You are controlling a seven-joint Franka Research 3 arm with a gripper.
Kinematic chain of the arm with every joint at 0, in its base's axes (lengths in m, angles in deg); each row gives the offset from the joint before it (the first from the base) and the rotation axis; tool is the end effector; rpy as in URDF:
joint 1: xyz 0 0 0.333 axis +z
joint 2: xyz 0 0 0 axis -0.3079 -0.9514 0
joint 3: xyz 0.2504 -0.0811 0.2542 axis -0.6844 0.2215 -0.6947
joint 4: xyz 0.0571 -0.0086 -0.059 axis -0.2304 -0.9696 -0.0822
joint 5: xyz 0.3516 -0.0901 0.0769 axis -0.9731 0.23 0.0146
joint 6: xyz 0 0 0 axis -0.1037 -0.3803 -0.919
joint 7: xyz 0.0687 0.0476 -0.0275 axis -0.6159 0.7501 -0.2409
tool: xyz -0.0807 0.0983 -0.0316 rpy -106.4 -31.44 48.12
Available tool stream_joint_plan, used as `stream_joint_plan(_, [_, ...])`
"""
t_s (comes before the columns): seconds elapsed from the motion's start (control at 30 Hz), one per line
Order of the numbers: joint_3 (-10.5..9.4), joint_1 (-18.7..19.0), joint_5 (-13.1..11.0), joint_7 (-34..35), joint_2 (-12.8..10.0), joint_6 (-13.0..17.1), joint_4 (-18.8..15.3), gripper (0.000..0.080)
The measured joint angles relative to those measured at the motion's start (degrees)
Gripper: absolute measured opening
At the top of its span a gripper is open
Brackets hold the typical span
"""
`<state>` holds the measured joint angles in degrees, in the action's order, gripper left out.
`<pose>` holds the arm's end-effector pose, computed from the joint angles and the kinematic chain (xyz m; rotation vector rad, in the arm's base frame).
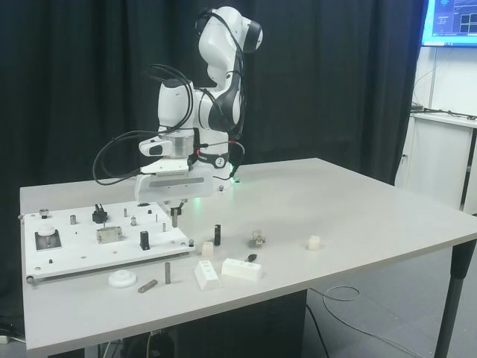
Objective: Place square peg 4.
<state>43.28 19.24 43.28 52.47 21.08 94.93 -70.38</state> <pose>0.5094 -0.3224 0.3116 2.8548 -1.2515 0.0063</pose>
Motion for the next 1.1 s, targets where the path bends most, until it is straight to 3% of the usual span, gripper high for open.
stream_joint_plan(1.1, [-0.06, 0.6, 0.0, 2.7, 0.0, 1.2, 0.8, 0.0096])
